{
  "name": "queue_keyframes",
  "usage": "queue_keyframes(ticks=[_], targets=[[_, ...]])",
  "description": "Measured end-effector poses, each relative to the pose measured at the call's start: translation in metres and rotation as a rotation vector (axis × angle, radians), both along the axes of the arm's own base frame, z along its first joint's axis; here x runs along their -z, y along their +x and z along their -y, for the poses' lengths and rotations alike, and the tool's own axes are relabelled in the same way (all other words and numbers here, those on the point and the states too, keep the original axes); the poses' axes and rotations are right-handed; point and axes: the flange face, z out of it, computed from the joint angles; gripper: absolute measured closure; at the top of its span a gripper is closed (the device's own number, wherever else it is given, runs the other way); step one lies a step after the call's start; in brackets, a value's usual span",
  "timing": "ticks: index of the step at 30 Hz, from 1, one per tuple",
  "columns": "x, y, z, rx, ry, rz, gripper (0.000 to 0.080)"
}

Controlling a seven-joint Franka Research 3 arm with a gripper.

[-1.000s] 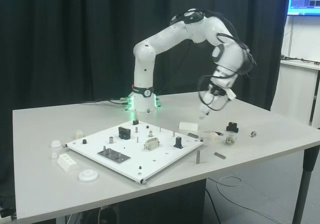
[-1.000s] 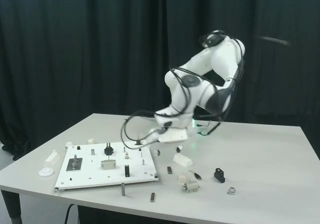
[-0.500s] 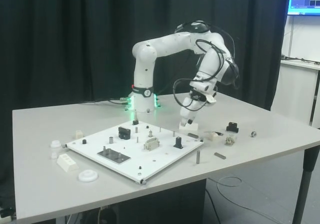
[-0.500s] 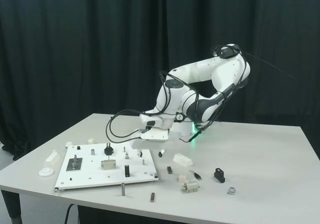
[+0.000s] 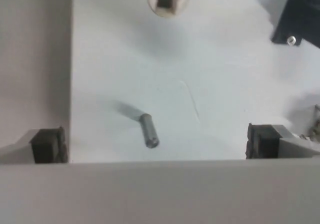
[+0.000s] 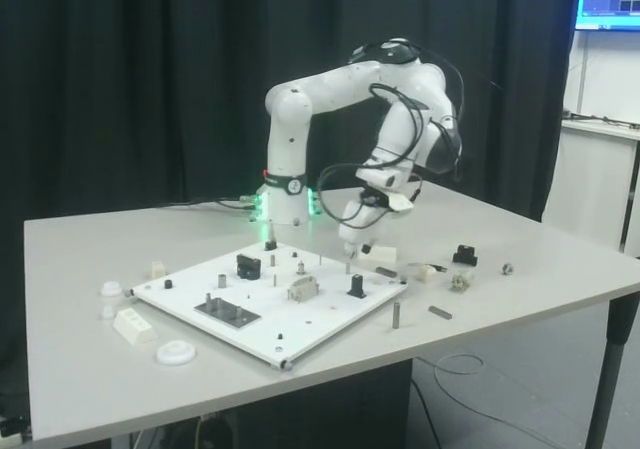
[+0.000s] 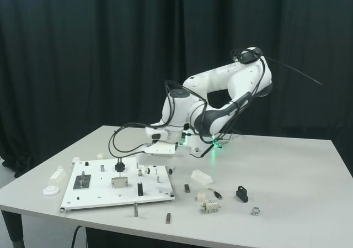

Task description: Remove round peg 2.

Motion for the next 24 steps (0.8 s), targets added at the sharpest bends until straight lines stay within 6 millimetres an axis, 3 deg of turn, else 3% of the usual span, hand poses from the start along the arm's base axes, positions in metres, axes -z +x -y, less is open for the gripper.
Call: queue_keyframes(ticks=[12, 24], targets=[[-0.002, -0.004, 0.029, 0.07, 0.118, 0.035, 0.0003], [0.003, -0.012, 0.038, 0.082, 0.199, 0.005, 0.0003]])
